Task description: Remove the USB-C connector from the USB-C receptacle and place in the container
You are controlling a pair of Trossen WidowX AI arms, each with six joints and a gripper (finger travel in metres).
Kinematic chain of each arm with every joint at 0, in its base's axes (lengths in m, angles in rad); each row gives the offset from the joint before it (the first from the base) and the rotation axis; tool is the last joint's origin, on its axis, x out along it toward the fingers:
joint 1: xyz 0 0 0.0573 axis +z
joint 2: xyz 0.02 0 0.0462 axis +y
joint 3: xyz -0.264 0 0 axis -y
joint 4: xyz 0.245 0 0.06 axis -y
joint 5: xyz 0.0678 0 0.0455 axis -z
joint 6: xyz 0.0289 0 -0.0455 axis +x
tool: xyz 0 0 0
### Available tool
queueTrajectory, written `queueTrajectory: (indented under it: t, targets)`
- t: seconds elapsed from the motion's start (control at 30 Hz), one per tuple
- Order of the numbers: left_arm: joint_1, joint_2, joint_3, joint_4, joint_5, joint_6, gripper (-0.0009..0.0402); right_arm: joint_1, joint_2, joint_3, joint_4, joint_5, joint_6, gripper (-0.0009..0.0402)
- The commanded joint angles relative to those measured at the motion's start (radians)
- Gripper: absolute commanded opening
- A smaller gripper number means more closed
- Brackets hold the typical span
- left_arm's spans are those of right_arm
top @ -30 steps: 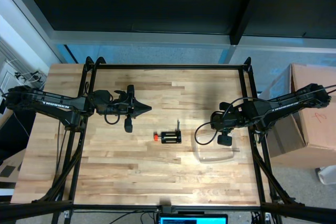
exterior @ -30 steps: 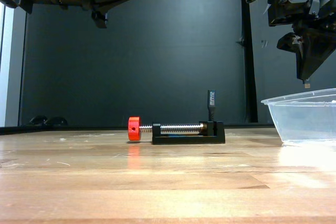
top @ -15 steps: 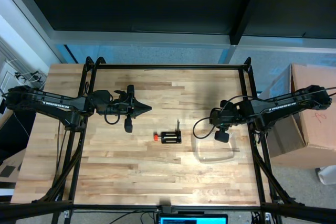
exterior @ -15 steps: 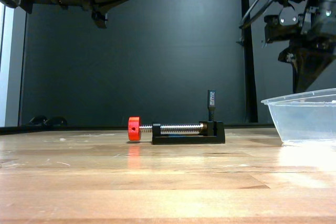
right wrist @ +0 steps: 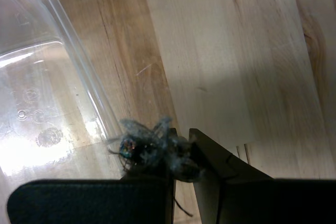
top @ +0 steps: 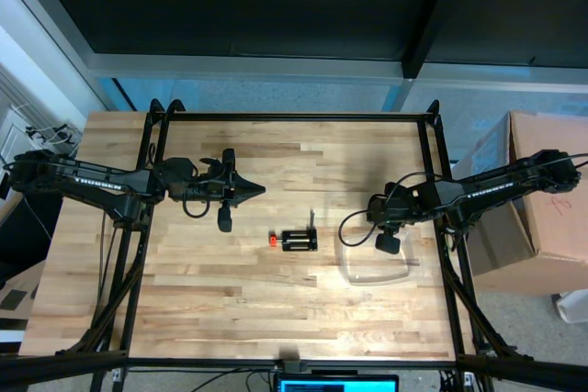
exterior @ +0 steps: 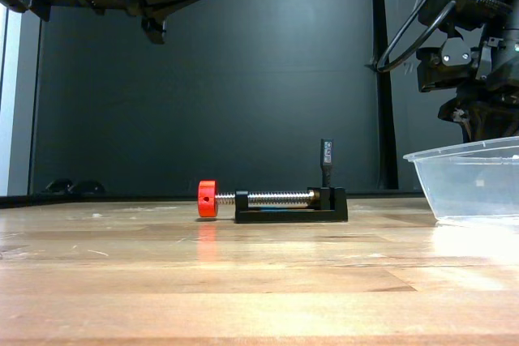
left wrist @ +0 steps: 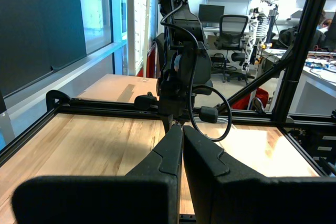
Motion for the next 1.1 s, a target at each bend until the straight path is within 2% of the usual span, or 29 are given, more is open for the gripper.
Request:
queueTrajectory:
  t: [0.03,0.2,0.33,0.5,0.8,0.97,1.1]
  targets:
    - [0.000,0.000,0.000,0.000,0.000,0.000,0.0000,0.000,0.001,0.000,0.001,0.011,0.008,0.0066]
    - [0.000,0.000,0.000,0.000,0.000,0.000,0.0000,0.000,0.001,0.000,-0.002,0.035,0.020,0.0147]
    - [0.000,0.000,0.000,0.000,0.000,0.000,0.0000,0.000,0.000,0.000,-0.002,0.034,0.020,0.0207]
    - [0.000,0.000,0.000,0.000,0.000,0.000,0.0000,0.000,0.001,0.000,-0.002,0.035,0.031,0.0252]
    - [0.000,0.000,0.000,0.000,0.000,0.000,0.0000,0.000,0.000,0.000,-0.002,0.033,0.032,0.0245]
    - [0.000,0.000,0.000,0.000,0.000,0.000,0.0000,0.007,0.007,0.000,-0.001,-0.031,0.034,0.0234]
    - [0.000,0.000,0.000,0.000,0.000,0.000,0.0000,0.016,0.032,0.002,0.001,-0.051,0.022,0.0226]
